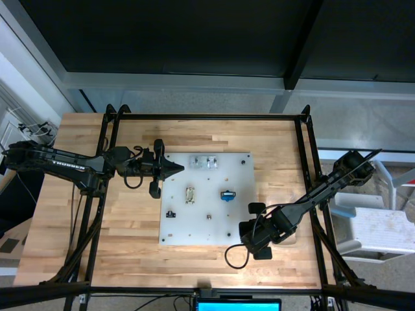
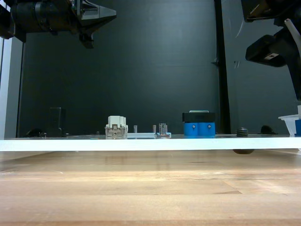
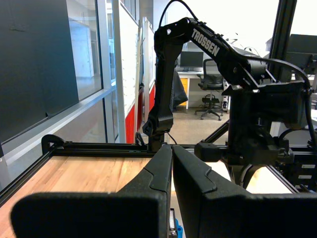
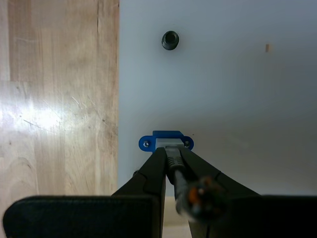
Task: Remove the rj45 connector and place it in the container
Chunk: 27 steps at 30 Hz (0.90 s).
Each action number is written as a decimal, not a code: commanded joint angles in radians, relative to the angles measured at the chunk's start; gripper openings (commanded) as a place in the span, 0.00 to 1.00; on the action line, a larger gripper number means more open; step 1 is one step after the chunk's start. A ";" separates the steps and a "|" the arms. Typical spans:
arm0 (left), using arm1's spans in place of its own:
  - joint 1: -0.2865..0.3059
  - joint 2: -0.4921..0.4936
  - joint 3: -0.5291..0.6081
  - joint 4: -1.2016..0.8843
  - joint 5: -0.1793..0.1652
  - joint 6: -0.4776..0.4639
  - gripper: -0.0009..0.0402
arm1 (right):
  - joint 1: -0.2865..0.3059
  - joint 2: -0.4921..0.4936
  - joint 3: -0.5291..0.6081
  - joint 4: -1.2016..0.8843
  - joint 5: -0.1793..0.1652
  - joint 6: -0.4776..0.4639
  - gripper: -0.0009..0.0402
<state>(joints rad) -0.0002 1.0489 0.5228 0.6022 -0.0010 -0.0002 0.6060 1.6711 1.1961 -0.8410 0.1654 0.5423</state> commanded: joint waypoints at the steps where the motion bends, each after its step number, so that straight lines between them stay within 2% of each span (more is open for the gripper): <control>1: 0.000 0.000 0.000 0.000 0.000 0.000 0.02 | 0.003 -0.014 0.020 -0.020 -0.001 0.000 0.02; 12: 0.000 0.000 0.000 0.000 0.000 0.000 0.02 | 0.010 -0.078 0.084 -0.105 0.000 0.008 0.02; 27: 0.000 0.000 0.000 0.000 0.000 0.000 0.02 | 0.023 -0.144 0.060 -0.158 -0.001 0.032 0.02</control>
<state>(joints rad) -0.0002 1.0489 0.5228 0.6025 -0.0010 -0.0002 0.6266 1.5360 1.2667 -0.9977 0.1646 0.5716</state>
